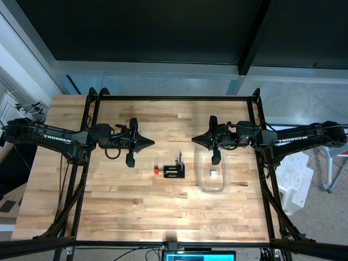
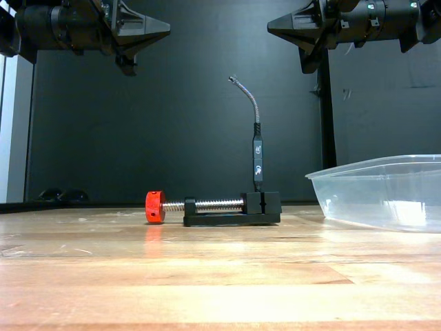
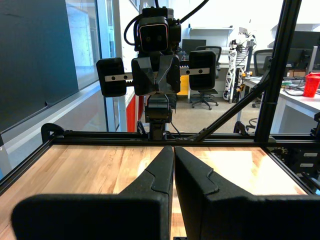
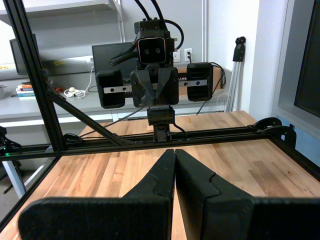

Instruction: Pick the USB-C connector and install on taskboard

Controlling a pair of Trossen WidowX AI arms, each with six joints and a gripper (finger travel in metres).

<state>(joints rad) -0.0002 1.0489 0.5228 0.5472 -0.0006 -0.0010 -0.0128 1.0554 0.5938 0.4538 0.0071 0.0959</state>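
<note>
on the tabletop (image 1: 109, 206) the clear tray (image 1: 212, 188) sat just beside the taskboard (image 1: 173, 171). the left gripper (image 1: 151, 143) and right gripper (image 1: 194, 140) hung closed, well above it. the usb-c connector (image 2: 257, 155) stood upright in the taskboard, below and between them.

left hand (image 2: 167, 29): high above the table (image 2: 207, 276), fingers pressed together; its arm is cut off by the low view's top and left edges.
right hand (image 2: 270, 27): level with the left hand and facing it, fingers likewise together; its arm is cut off at the top and right edges.
USB-C connector (image 2: 257, 160): below, between the hands; its lower tip is hidden in the taskboard (image 2: 231, 210).
clear tray (image 2: 386, 189): below the right hand, cut off by the right edge.
white cube (image 1: 214, 173): beneath the right hand, too small to tell any detail.
</note>
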